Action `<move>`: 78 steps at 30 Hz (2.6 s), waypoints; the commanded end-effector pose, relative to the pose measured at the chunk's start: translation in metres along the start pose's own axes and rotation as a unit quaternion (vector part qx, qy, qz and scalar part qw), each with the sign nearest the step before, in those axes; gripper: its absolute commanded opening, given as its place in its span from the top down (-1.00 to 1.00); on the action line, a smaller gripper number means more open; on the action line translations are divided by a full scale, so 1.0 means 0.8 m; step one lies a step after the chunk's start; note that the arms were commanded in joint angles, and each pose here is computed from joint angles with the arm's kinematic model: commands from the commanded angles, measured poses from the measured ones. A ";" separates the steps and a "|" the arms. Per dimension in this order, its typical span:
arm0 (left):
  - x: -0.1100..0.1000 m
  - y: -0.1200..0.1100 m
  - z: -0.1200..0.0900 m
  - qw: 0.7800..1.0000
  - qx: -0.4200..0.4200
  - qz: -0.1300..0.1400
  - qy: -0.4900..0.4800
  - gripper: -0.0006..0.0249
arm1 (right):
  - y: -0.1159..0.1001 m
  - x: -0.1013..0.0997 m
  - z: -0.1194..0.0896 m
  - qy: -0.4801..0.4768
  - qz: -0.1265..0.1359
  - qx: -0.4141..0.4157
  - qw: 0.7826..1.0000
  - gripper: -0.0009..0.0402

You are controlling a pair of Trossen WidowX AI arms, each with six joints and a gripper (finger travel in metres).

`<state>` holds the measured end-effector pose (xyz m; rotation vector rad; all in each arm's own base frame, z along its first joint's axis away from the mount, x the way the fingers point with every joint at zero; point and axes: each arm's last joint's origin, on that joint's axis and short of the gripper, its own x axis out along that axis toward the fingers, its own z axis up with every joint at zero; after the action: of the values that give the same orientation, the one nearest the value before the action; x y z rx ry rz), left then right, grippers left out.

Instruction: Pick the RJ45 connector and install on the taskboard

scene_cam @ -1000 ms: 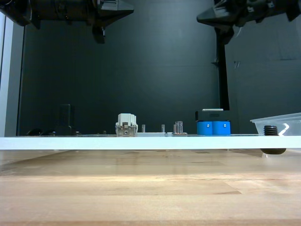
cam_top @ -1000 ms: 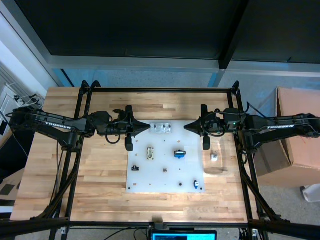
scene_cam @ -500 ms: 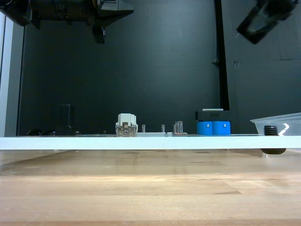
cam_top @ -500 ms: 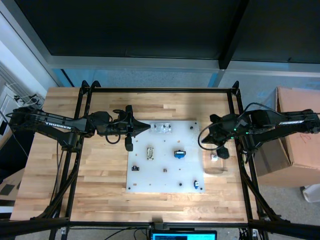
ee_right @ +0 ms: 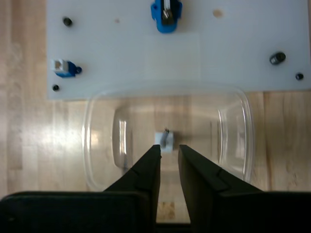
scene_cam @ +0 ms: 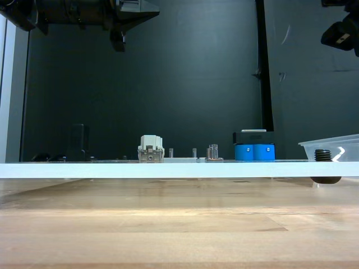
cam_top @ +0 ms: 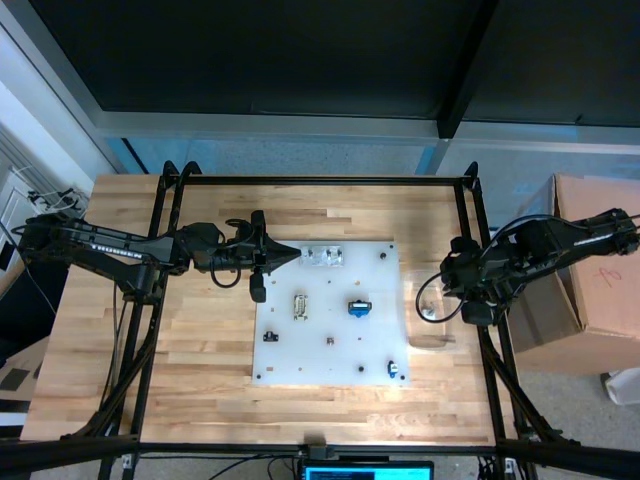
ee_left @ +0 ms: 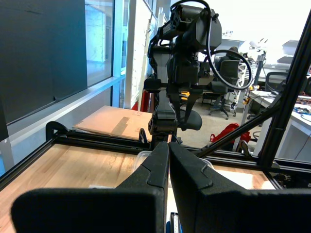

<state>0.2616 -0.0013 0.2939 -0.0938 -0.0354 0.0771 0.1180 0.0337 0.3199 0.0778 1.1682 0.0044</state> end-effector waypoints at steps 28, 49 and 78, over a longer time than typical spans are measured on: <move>0.000 0.000 0.000 1.000 0.000 0.000 0.000 0.95 | 0.021 0.126 -0.013 0.118 -0.045 -0.016 0.992 0.22; 0.000 0.000 0.000 1.000 0.000 0.000 0.000 0.95 | 0.019 0.165 -0.031 0.107 -0.034 0.009 0.994 0.35; 0.000 0.000 0.000 1.000 0.000 0.000 0.000 0.95 | 0.020 0.158 -0.029 0.113 -0.039 0.012 0.993 0.96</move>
<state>0.2616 -0.0013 0.2939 -0.0934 -0.0350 0.0767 0.1459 0.0557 0.1918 0.0559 1.4024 -0.0790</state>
